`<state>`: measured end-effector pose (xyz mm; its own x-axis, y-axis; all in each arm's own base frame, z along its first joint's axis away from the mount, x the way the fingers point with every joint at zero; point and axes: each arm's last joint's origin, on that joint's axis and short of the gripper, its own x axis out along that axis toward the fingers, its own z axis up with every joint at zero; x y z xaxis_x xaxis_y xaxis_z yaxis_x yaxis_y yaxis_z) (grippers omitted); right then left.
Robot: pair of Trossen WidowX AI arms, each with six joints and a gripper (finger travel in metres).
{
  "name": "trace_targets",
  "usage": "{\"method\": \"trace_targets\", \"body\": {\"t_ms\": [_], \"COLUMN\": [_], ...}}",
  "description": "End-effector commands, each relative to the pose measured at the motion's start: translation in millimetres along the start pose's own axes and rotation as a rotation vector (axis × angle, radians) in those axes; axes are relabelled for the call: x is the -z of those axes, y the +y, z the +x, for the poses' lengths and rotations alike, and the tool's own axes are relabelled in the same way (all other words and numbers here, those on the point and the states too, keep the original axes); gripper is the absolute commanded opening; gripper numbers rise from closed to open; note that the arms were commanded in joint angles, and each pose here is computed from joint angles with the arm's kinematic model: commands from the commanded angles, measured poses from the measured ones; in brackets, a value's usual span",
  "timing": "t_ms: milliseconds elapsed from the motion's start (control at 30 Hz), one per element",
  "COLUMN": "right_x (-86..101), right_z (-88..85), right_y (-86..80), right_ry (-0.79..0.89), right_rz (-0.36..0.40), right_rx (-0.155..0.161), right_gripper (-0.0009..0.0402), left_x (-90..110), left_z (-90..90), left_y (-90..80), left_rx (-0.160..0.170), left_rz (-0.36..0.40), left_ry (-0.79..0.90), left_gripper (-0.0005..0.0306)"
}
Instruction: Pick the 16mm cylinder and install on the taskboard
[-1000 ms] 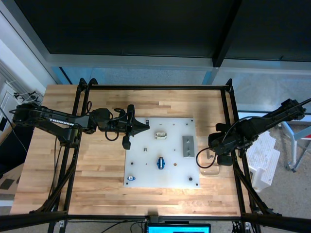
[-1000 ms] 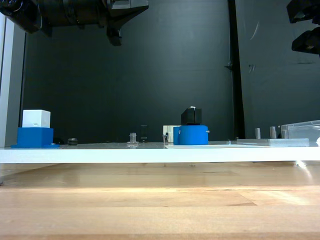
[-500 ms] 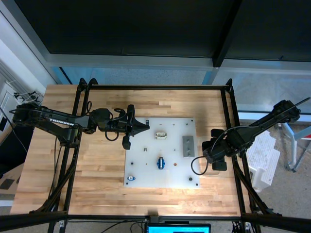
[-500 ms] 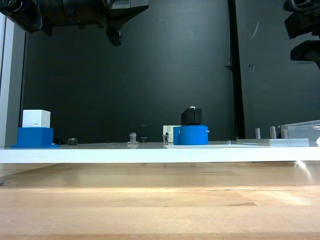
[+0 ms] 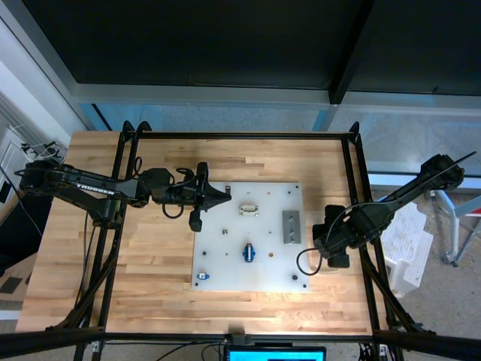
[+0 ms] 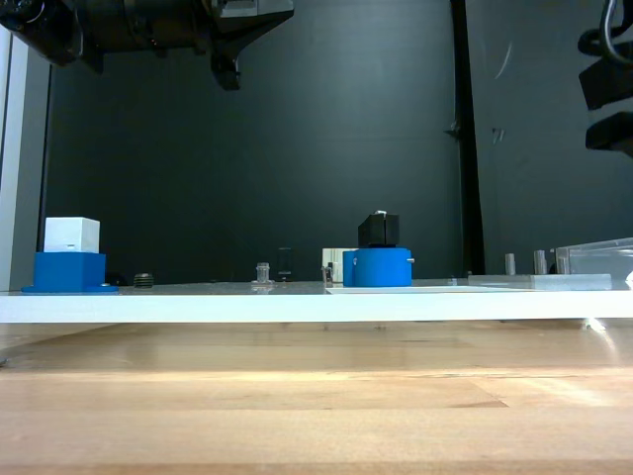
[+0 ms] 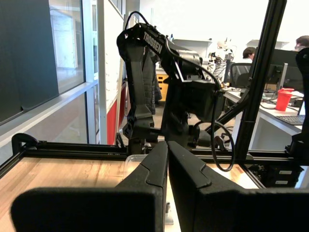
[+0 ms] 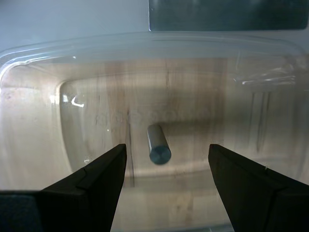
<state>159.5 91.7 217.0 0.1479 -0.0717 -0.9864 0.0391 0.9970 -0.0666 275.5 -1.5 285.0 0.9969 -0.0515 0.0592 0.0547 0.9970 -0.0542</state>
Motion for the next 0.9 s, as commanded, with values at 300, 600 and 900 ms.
{"method": "trace_targets", "body": {"t_ms": [300,600,900], "right_x": [5.9,13.3,17.0], "right_z": [15.9,27.8,32.6], "right_y": [1.8,1.4,1.1], "right_ry": [-0.010,-0.008,-0.007], "right_rz": [-0.014,-0.026,-0.034], "right_rx": [-0.007,-0.007,-0.007], "right_gripper": [0.0236,0.0236,0.0236], "left_x": [0.0,0.0,0.0], "left_z": [0.1,0.1,0.1], "left_y": [0.1,0.0,0.0], "left_rx": [0.000,0.000,0.000], "left_rz": [0.000,0.000,0.000], "left_ry": [0.000,0.000,0.000], "left_gripper": [0.0000,0.0000,0.0000]}}
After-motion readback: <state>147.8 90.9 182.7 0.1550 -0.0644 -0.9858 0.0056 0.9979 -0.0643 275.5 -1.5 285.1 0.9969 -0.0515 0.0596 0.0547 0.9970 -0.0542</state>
